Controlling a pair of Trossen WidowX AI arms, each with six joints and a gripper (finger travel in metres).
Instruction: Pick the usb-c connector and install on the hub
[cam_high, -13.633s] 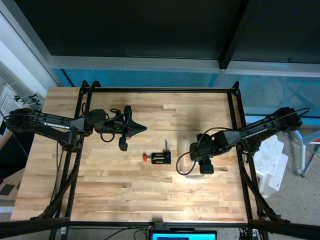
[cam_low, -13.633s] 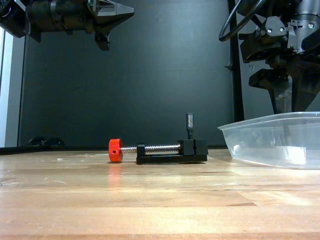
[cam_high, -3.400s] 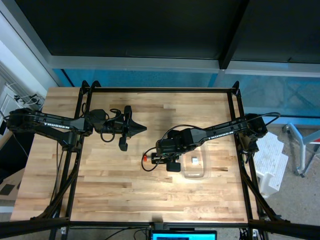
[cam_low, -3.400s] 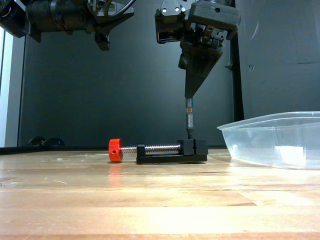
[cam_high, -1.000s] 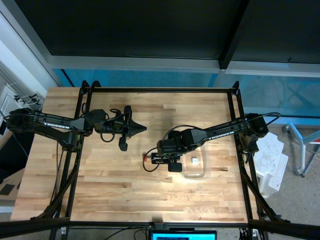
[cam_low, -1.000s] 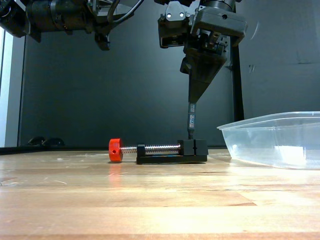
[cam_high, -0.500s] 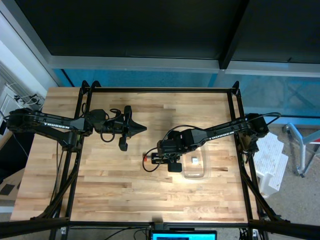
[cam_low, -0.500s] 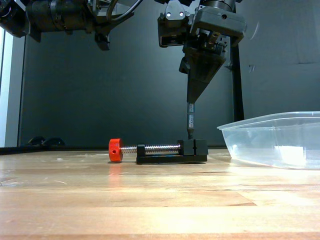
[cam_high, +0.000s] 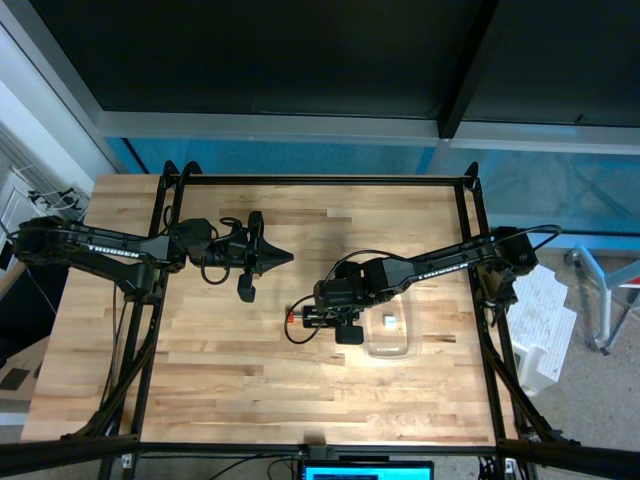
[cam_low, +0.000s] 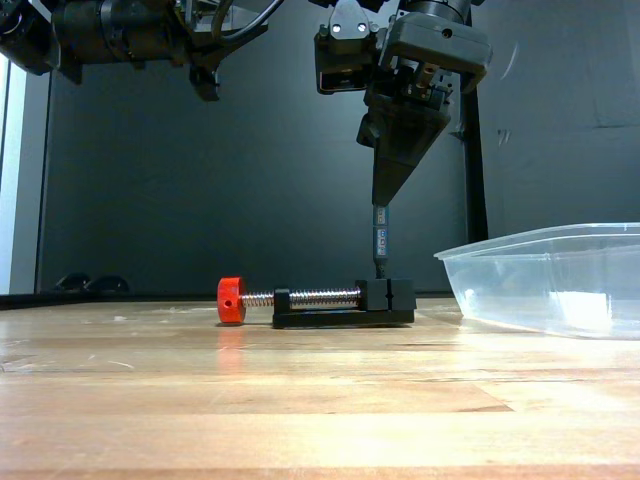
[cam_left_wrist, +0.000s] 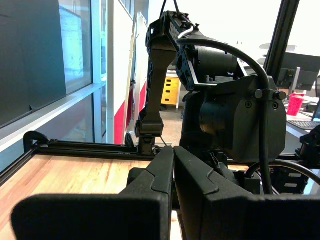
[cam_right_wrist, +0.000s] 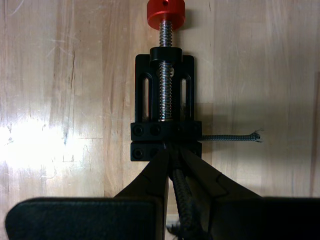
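Right gripper (cam_low: 381, 198) fingers clamped on usb-c connector (cam_low: 380, 216) atop hub (cam_low: 380, 245) in vise (cam_low: 340, 305); left gripper (cam_high: 283, 257) upper left, fingers together; tub (cam_high: 400, 346) holds white piece (cam_high: 388, 320).

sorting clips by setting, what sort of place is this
Probably a robotics lab bench: a wooden table in a black frame, a small vise, a clear tub. The left gripper, shut, hovers over the table's left; the right gripper holds the usb-c connector upright over the vise; seating unclear.

The slim grey usb-c connector (cam_low: 380, 216) stands upright atop the hub (cam_low: 380, 252), gripped by the right pincer (cam_low: 380, 204); the hub stands vertical in a black vise (cam_low: 340, 305).
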